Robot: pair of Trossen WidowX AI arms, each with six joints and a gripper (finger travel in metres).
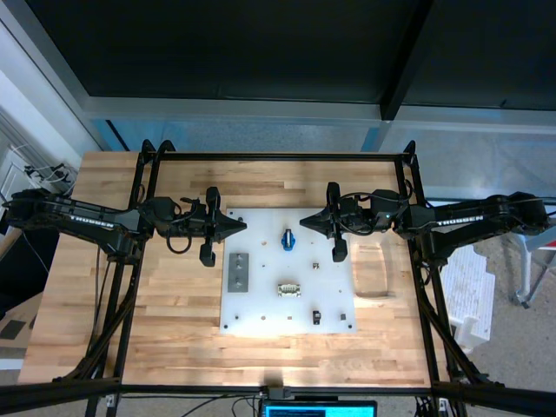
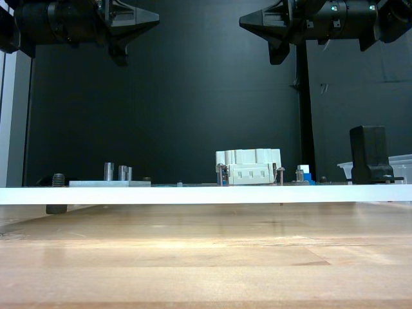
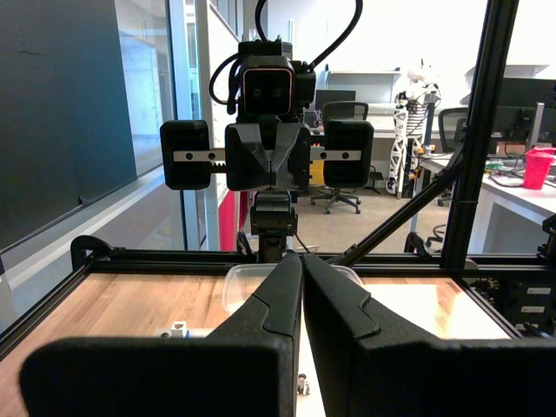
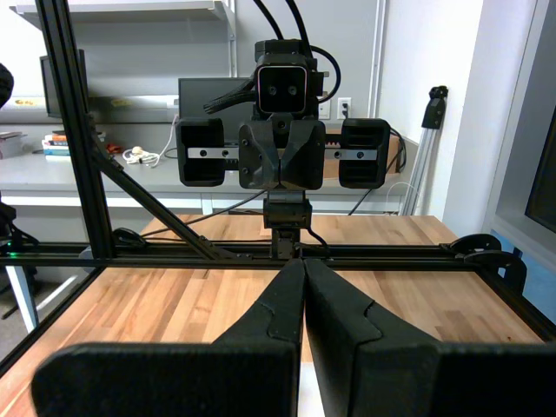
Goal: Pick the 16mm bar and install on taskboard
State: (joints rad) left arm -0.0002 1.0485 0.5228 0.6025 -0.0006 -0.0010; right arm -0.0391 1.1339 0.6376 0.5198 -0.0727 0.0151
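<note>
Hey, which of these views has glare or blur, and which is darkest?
Low view is darkest: black backdrop, near table blurred. Left wrist view: glare whitens the table. High view: evenly lit, left gripper and right gripper shut, facing each other above the taskboard's far side.

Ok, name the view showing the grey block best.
High view: the grey block lies whole on the taskboard. Low view shows only its edge; wrist views miss it. Left gripper and right gripper hover shut above the taskboard.
</note>
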